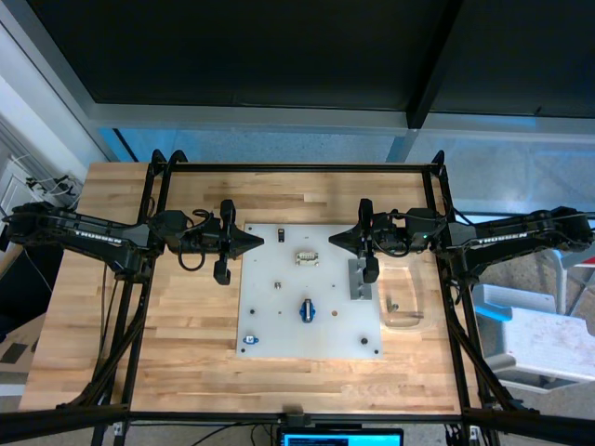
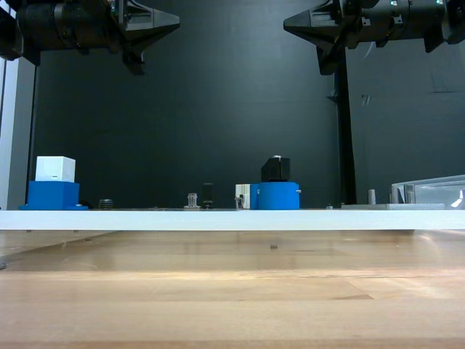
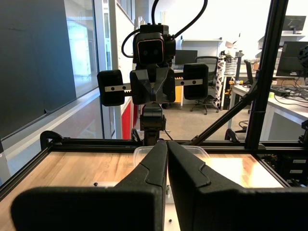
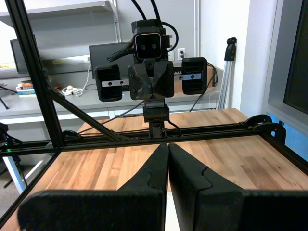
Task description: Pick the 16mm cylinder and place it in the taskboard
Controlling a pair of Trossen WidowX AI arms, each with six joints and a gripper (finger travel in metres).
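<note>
High above the table, both arms hang level and face each other tip to tip. On one side the left gripper (image 1: 257, 240) hovers over the far-left part of the taskboard (image 1: 279, 316), claw pressed together: its wrist view shows the two fingers (image 3: 149, 168) meeting with no gap. Opposite, the right gripper (image 1: 334, 237) mirrors it over the board's right half, near the grey block (image 1: 357, 279). Its fingers (image 4: 151, 171) are pressed together too. Neither claw holds anything.

Down below, the white taskboard lies flat mid-table between the arms. It carries a blue fitting (image 1: 307, 311) near its middle and a small blue-and-white piece (image 1: 249, 340) at its near-left corner. Just beside the board's right edge sits a clear tray (image 1: 409, 324) with a small grey piece (image 1: 394, 303) in it. Whether that is the 16mm cylinder, I cannot tell.
</note>
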